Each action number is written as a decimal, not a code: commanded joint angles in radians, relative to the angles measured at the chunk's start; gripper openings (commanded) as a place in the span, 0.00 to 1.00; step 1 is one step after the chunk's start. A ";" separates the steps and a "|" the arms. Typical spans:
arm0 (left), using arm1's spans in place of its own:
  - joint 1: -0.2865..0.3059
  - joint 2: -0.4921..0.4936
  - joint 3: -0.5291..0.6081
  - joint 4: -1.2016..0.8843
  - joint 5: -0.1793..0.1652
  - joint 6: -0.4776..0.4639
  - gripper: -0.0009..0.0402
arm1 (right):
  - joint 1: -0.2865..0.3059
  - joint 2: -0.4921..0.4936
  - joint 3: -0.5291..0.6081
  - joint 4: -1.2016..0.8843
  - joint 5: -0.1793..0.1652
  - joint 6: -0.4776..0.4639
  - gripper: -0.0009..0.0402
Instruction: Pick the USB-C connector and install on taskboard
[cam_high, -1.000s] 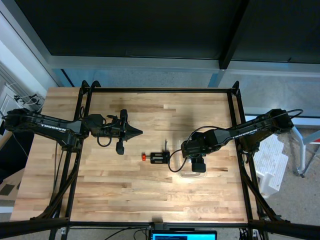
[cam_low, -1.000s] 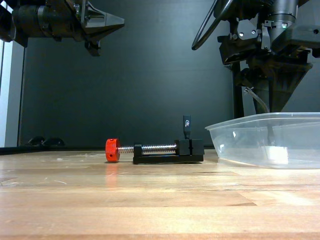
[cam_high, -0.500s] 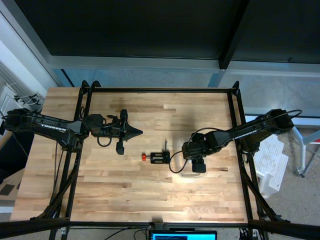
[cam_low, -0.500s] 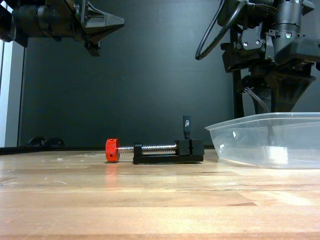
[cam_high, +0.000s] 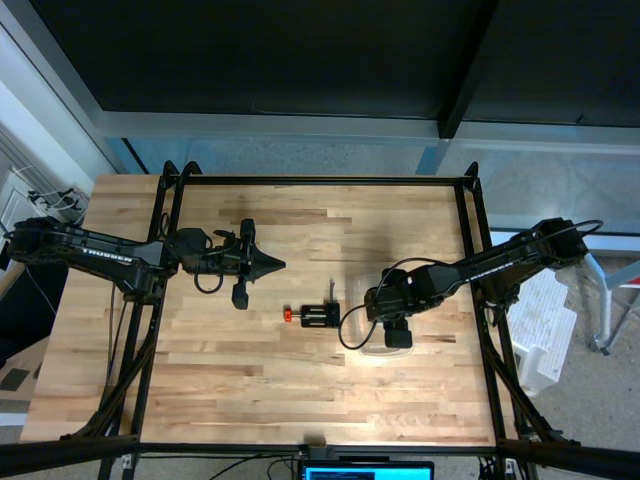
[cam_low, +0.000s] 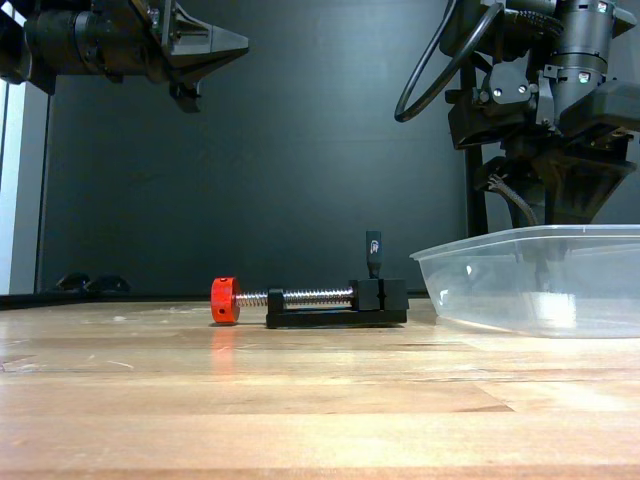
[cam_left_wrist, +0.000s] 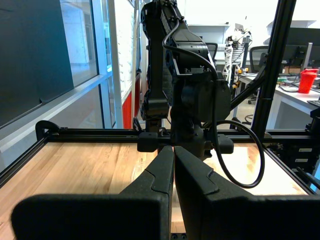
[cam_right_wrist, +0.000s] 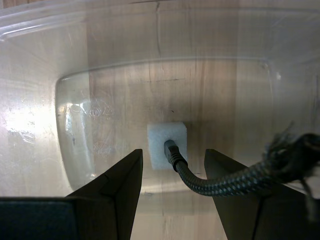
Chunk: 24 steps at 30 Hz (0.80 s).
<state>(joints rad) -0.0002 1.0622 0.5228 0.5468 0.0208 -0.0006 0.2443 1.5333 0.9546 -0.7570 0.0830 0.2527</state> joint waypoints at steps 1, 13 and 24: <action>0.000 0.000 0.000 0.000 0.000 0.000 0.02 | 0.000 0.000 -0.011 0.013 0.000 0.001 0.42; 0.000 0.000 0.000 0.000 0.000 0.000 0.02 | 0.001 0.000 -0.031 0.037 -0.001 0.001 0.31; 0.000 0.000 0.000 0.000 0.000 0.000 0.02 | 0.000 0.000 -0.031 0.041 0.000 0.001 0.19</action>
